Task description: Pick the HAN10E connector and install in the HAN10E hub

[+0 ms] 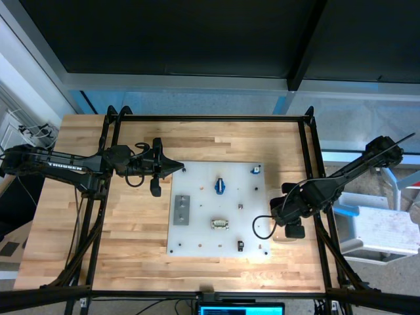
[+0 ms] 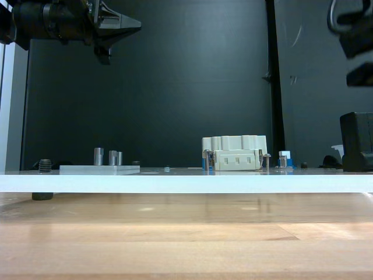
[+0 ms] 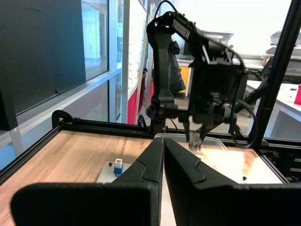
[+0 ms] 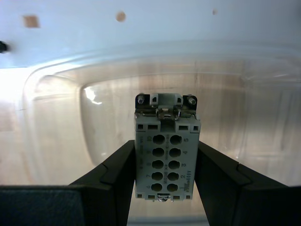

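The HAN10E connector (image 4: 165, 148), a pale grey block with two rows of dark pin holes, sits clamped between the black fingers (image 4: 115, 172) of my right gripper (image 4: 164, 162), just above a clear plastic tray (image 4: 56, 80). From above, the right gripper (image 1: 289, 216) hangs off the right edge of the white plate (image 1: 197, 244). The HAN10E hub (image 1: 220, 224), beige with silvery end tabs, stands on that plate (image 2: 175, 181) with its top bare (image 2: 235, 153). My left gripper (image 1: 177, 168) hovers high over the plate's far left corner with its fingers (image 3: 150, 165) pressed together, holding nothing.
On the plate stand a blue part (image 1: 220, 186), a grey metal block (image 1: 181, 210), a tiny black part (image 1: 241, 246) and a small blue-and-white piece (image 1: 254, 170). The clear tray (image 1: 287, 235) lies on the wood right of the plate. A black frame rings the table.
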Controlling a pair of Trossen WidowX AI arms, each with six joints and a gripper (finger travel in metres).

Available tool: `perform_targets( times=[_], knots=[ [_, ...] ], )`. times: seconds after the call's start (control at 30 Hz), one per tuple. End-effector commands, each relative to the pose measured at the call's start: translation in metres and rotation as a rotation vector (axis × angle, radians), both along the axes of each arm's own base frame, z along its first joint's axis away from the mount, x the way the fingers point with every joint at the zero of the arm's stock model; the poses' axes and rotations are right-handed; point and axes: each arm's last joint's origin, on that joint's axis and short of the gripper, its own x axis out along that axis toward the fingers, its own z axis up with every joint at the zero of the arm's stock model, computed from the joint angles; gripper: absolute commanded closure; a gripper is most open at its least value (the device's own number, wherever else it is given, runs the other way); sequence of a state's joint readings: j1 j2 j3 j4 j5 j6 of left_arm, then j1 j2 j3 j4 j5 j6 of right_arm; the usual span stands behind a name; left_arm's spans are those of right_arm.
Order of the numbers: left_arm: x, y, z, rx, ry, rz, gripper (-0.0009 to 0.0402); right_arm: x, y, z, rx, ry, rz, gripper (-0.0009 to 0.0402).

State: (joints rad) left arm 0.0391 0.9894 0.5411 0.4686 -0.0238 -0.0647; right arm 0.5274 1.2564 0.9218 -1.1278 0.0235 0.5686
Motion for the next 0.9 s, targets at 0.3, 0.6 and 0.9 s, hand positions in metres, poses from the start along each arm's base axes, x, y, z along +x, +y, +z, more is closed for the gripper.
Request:
perform_targets(
  times=[0.3,0.6,0.9],
  knots=[
    [0.000,0.000,0.000,0.000,0.000,0.000,0.0393,0.001,0.000,0.028,0.001,-0.004,-0.002,0.0384],
    [0.000,0.000,0.000,0.000,0.000,0.000,0.0393,0.018,0.001,0.028,0.040,-0.025,-0.035,0.0384],
    [0.000,0.000,0.000,0.000,0.000,0.000,0.0393,0.068,0.011,0.030,0.018,-0.030,-0.029,0.0384]
  ],
)
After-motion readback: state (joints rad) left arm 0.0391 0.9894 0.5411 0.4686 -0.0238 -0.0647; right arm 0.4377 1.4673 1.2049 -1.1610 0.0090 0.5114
